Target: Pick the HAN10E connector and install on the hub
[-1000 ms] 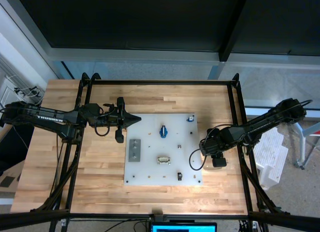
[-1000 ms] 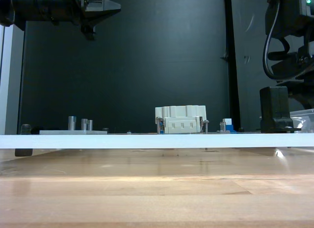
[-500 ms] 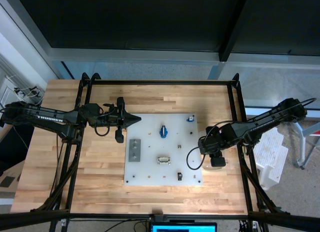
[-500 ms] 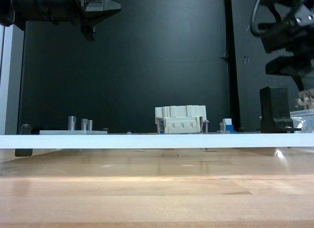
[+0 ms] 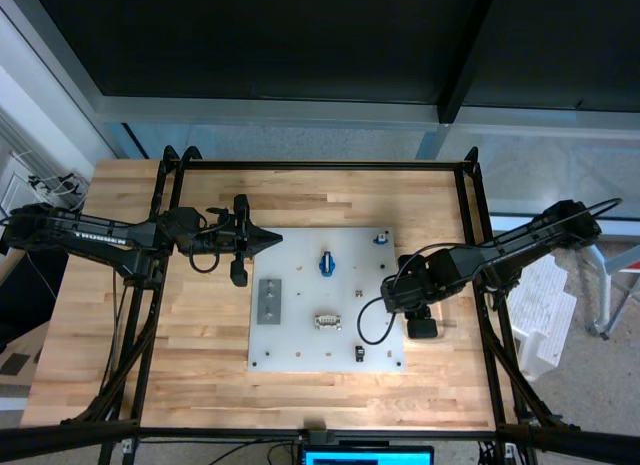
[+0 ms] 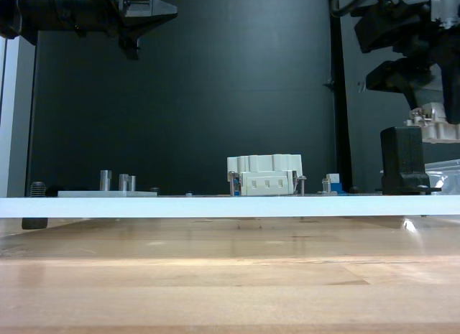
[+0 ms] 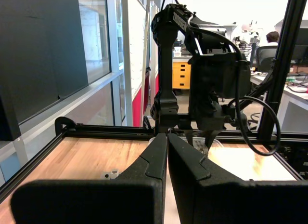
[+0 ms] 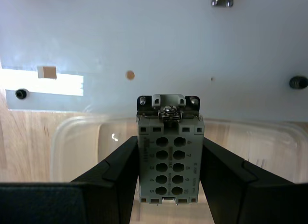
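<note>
The HAN10E connector (image 8: 169,137), a beige-grey insert with two rows of contact holes and a metal end, is clamped between the fingers of my right gripper (image 8: 169,159). In the low view, this connector (image 6: 436,131) hangs above board level at the far right under the right gripper (image 6: 433,122). From above, the right gripper (image 5: 400,297) hovers at the right edge of the white plate (image 5: 300,345). The hub (image 5: 327,322) sits screwed to the plate's middle, and it shows as a beige block (image 6: 264,176) at table height. My left gripper (image 5: 268,241) is shut and empty, high over the plate's far left corner.
A grey metal block (image 5: 269,299), a blue knob (image 5: 327,263) and a small black part (image 5: 360,353) stand on the plate. A clear plastic tub (image 8: 77,147) lies below the held connector, beside the plate's edge. A black frame (image 5: 470,245) runs around the table.
My right arm has moved left towards the plate, raising the connector out of the clear tub, so it now shows in the low view. The left arm has not moved.
</note>
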{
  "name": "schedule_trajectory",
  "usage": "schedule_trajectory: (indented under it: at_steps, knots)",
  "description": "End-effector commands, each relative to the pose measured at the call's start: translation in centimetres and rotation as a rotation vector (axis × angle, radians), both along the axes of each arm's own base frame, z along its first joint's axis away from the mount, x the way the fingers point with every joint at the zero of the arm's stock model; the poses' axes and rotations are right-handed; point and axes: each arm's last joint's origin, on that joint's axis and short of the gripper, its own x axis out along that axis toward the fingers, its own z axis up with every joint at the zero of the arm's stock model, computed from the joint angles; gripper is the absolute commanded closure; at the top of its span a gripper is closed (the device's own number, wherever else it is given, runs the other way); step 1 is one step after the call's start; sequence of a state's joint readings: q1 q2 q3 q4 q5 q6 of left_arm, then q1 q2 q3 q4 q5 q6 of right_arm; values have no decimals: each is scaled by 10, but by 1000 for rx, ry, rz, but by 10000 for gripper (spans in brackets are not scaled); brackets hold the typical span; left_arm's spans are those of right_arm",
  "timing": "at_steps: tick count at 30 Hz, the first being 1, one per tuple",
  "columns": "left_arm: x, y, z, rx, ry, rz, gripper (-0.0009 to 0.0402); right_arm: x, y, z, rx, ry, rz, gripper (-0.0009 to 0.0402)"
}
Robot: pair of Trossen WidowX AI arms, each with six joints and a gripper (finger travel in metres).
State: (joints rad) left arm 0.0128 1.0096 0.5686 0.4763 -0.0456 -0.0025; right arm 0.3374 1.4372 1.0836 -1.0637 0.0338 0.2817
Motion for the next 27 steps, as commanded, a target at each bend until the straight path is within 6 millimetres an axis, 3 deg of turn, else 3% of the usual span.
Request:
schedule_trajectory:
  at_steps: [1,27]
  knots:
    - [0,0,0,0,0,0,392,8,2,2,-1,2,1,380]
    - [0,0,0,0,0,0,392,88,18,16,-9,19,-33,380]
